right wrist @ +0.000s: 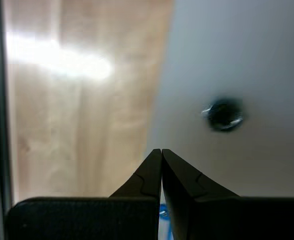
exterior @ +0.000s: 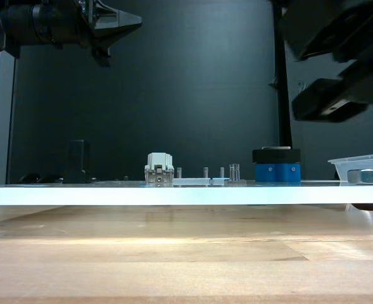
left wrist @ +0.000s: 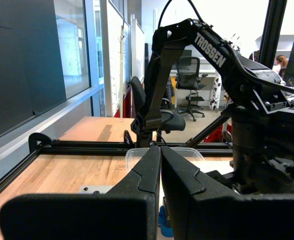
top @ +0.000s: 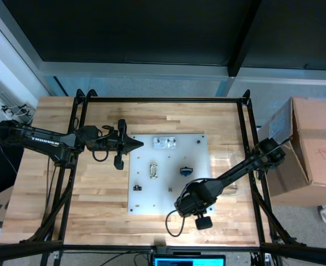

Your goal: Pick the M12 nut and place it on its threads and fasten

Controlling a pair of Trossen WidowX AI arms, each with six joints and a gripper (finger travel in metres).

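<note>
The silver nut (exterior: 365, 176) shows low at the board's near right in the low view, in front of the clear tray (exterior: 357, 161). No black ribs show under it. The high view does not show it, so I cannot tell whether it is on its stud. In the right wrist view a blurred dark round thing with silver glints (right wrist: 225, 114) sits on the white board. My right gripper (top: 186, 210) (right wrist: 161, 151) hangs above the board's near edge, shut with nothing between its fingers. My left gripper (top: 138, 144) (left wrist: 160, 149) is shut and empty, high over the board's far left edge.
The white board (top: 146, 205) carries a blue block (top: 186, 172), a white connector (top: 153, 172) and small posts. The clear tray (top: 232, 166) lies under the right arm at the board's right side. A cardboard box (top: 309, 149) stands off the table's right edge.
</note>
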